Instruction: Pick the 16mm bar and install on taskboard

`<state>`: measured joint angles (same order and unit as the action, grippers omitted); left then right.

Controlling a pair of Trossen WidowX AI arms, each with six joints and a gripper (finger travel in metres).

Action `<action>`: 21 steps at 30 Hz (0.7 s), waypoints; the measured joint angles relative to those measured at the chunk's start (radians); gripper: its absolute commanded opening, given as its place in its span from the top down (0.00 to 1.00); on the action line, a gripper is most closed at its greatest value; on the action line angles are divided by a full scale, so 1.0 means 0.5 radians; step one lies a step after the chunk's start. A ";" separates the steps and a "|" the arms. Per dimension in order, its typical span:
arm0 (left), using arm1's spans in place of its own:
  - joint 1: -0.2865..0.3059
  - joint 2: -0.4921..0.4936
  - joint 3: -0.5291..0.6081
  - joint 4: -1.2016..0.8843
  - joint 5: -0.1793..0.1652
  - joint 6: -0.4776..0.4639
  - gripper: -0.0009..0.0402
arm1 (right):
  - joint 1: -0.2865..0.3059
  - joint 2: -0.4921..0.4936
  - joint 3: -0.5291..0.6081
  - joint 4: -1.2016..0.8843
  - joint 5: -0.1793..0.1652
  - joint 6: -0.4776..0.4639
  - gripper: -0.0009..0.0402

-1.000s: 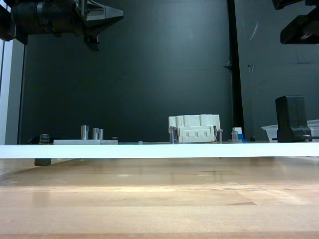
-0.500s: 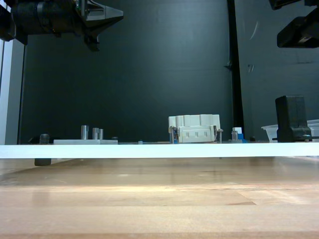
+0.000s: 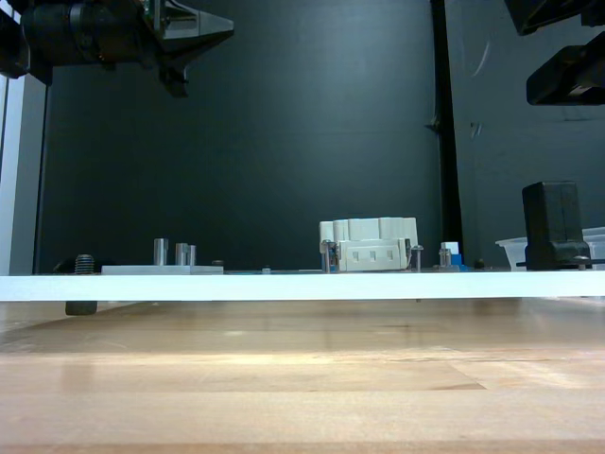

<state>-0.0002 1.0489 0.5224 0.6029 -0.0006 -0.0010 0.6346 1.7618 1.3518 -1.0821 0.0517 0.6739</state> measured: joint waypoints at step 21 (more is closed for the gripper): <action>0.000 -0.001 0.001 0.000 0.001 0.000 0.98 | 0.014 0.079 -0.004 0.022 0.033 -0.004 0.97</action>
<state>-0.0002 1.0485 0.5228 0.6029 -0.0002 -0.0010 0.6415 1.8011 1.3499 -1.0710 0.0681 0.6720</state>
